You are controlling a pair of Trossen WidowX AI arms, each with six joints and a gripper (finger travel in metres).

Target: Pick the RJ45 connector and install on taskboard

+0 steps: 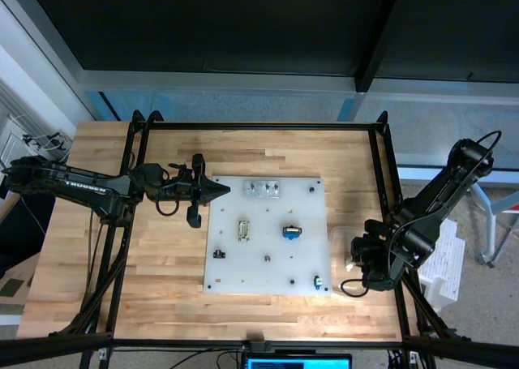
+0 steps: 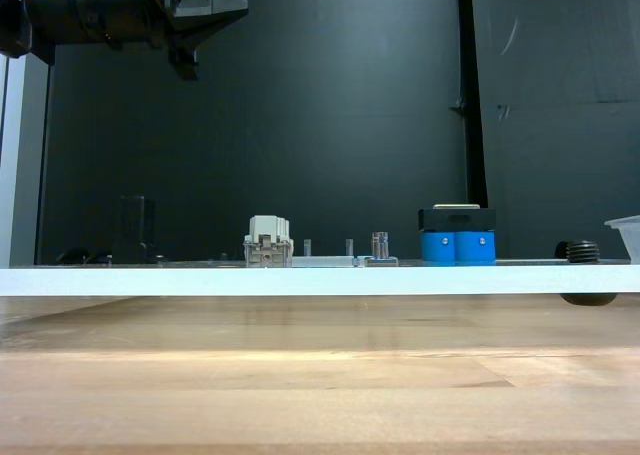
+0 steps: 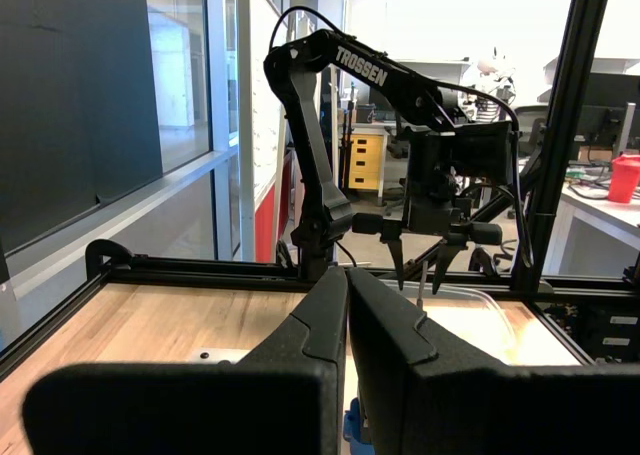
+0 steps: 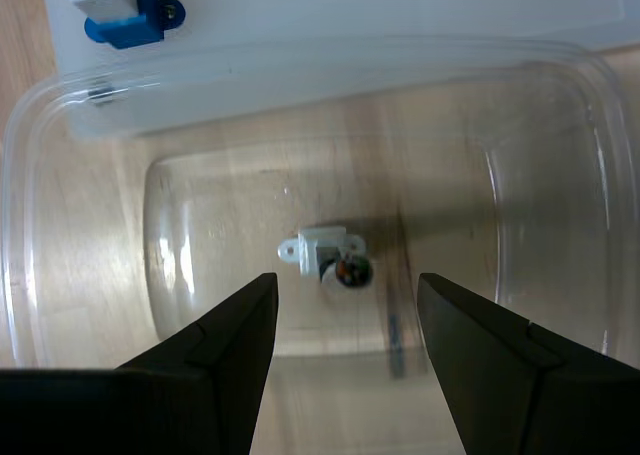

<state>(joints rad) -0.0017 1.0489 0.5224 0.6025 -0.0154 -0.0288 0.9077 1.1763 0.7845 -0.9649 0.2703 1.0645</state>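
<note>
Two arms, only the right one busy. Right gripper point(image 4: 347, 283) hangs over the clear tray point(image 4: 560, 105), which sits just off the taskboard point(image 1: 243, 259) at abt 4 o'clock. Its fingers are spread wide w/ the RJ45 connector point(image 4: 322, 247) lying on the tray floor btwn them, untouched. Left gripper point(image 3: 347, 280) is parked high over the board's 10 o'clock edge, fingers pressed together, holding nothing. I'd call this the pick step, approach stage; nothing grabbed yet. Next move, I reckon: drop straight down, close on the plug's pale body w/o nudging it or clipping the tray wall, lift clear. Then prob. carry it to the blue socket point(image 4: 125, 20) at the board's 5 o'clock corner.
</note>
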